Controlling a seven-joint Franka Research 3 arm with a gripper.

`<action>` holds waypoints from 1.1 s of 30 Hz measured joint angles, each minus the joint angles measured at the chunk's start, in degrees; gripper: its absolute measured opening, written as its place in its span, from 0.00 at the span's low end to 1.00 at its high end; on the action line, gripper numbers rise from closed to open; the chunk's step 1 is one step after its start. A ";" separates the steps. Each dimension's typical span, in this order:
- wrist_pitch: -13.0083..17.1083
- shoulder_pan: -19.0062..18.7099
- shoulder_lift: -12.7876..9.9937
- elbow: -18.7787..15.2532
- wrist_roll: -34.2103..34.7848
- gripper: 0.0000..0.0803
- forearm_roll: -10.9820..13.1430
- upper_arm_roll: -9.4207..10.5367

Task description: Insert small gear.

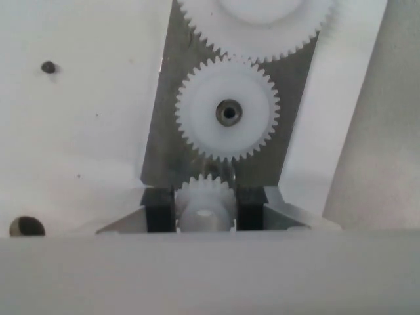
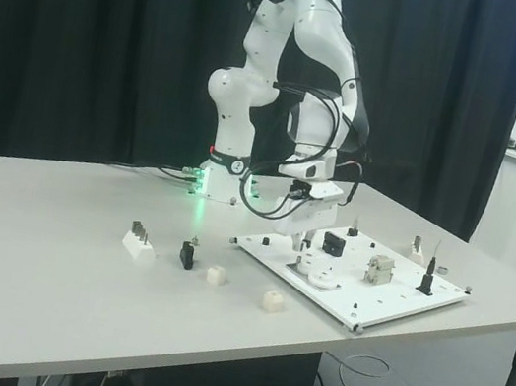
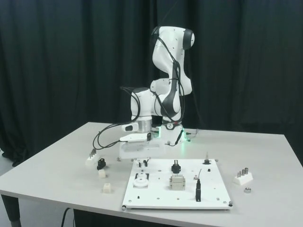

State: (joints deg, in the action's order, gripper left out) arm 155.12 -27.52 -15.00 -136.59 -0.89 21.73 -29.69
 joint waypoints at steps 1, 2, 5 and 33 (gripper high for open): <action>0.00 0.00 -0.16 0.11 0.00 0.24 0.00 0.01; 0.00 0.00 -0.32 0.22 0.00 0.24 0.01 0.03; 0.00 -0.01 -0.75 0.49 0.00 0.24 0.02 0.07; -0.32 -0.01 -2.15 1.07 0.00 0.24 0.07 0.30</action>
